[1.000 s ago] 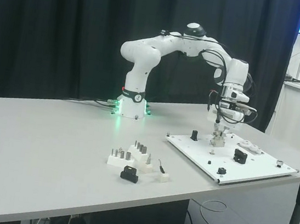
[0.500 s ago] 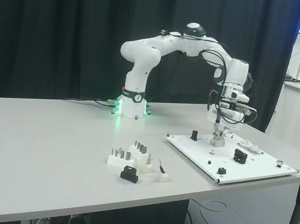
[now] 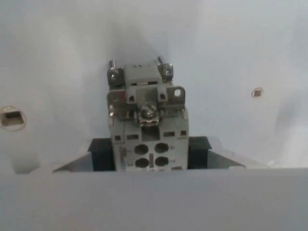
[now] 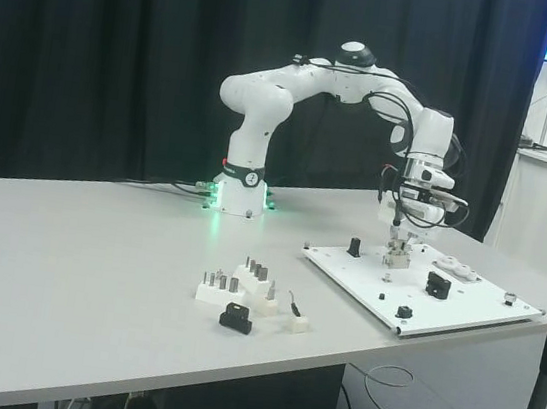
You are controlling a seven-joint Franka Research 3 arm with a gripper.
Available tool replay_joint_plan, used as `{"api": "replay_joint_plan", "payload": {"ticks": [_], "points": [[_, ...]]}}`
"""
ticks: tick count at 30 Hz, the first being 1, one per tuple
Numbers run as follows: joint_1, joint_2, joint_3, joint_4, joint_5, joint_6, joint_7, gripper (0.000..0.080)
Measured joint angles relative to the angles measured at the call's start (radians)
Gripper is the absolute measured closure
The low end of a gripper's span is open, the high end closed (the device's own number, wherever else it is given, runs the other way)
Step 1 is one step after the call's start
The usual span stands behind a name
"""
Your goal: Insert waterproof.
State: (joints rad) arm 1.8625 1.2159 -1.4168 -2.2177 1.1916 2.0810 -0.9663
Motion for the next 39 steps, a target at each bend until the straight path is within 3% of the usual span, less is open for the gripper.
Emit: {"api": "replay_joint_plan", "payload": {"ticks": [16,17,23,24,30,39], "points": [[0.001,-0.001,0.004,0.017,-0.002,-0.009,-0.005,0.0463],[0.001,-0.001,0.004,0.018,-0.002,-0.009,-0.004,0.0170],[0.001,-0.001,0.003,0.021,-0.004,-0.009,0.020,0.0170],[0.001,-0.001,0.003,0.021,-0.005,-0.009,0.027,0.0038],[0.001,-0.001,-0.011,0.028,-0.026,-0.022,0.103,0.0010],[0.002,-0.001,-0.062,0.051,-0.088,-0.083,0.294,0.0004]]}}
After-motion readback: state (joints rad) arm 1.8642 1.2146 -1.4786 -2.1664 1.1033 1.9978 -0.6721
